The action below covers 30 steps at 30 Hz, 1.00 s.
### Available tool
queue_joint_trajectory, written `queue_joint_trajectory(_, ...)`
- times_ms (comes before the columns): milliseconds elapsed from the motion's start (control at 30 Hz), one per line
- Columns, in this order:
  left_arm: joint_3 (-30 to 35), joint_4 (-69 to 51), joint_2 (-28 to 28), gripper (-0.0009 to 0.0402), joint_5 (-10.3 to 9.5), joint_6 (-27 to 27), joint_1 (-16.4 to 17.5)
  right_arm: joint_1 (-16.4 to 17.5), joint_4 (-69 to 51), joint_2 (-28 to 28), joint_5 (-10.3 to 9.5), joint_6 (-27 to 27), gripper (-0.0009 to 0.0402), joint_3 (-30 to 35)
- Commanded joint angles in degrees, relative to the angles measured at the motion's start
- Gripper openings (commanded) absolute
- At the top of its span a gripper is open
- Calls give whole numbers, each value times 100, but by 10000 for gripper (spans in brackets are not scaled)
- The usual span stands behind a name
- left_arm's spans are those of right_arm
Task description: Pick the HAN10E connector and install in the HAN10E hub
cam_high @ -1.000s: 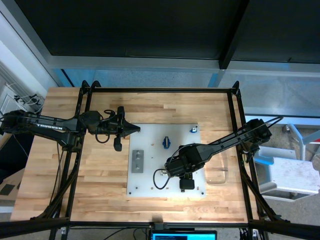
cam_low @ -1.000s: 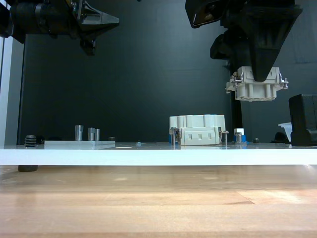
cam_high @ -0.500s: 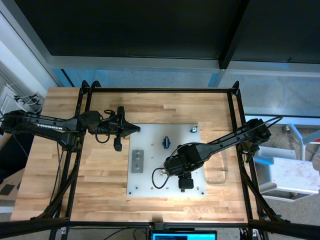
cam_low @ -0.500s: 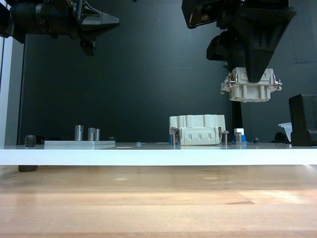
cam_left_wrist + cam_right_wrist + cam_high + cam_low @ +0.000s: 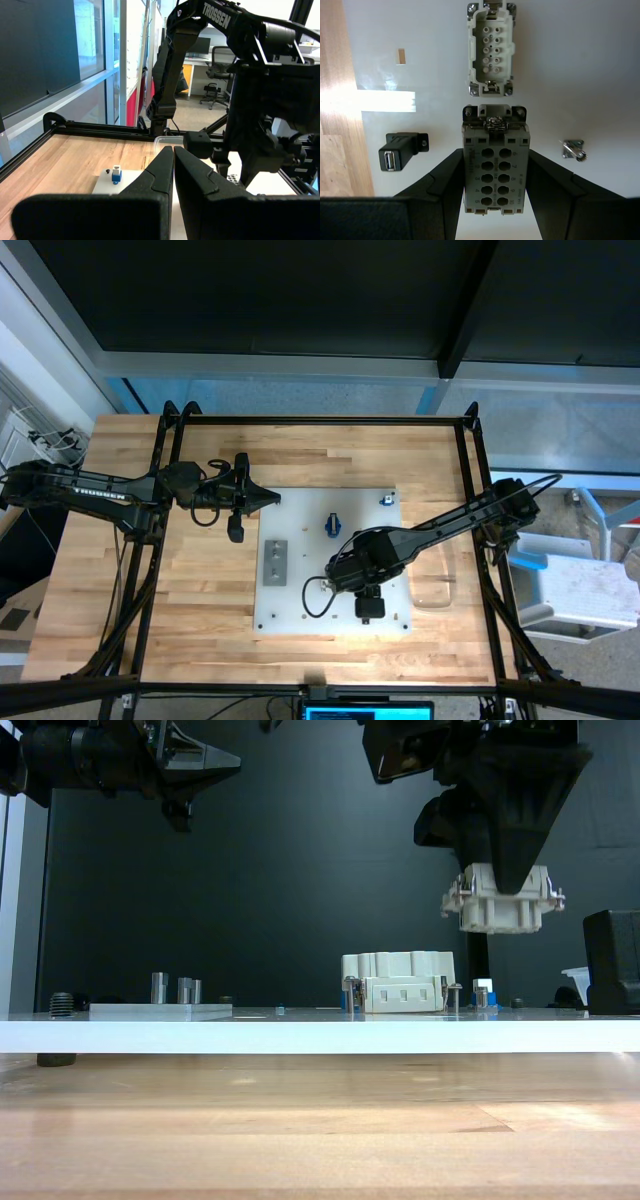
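Wooden table under white task board. High at the board's far left corner: left gripper, fingers pressed together, holding nothing. Over the board: right gripper, clamped on HAN10E connector, lifted clear. Lower down on the board, close by but apart: HAN10E hub. Nearby, small black USB part.

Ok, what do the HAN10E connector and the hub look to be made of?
The HAN10E connector looks like matt grey-white moulded plastic, with a metal-looking screw at its end. The HAN10E hub looks like cream plastic; its pins and corner screws shine, so probably metal. The right gripper holds the connector in the air beside the hub; the left gripper, shut, hangs high at the left.
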Motion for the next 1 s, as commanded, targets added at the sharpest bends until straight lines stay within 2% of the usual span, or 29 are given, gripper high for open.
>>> queue_joint_trajectory(33,0,2,0,0,0,0,0,7,9,63,-83,-37,4,127)
queue_joint_trajectory(400,0,15,0,0,0,0,0,24,52,205,-92,-22,4,164)
queue_joint_trajectory(1000,0,2,0,0,0,0,0,28,289,192,-92,-101,4,-243)
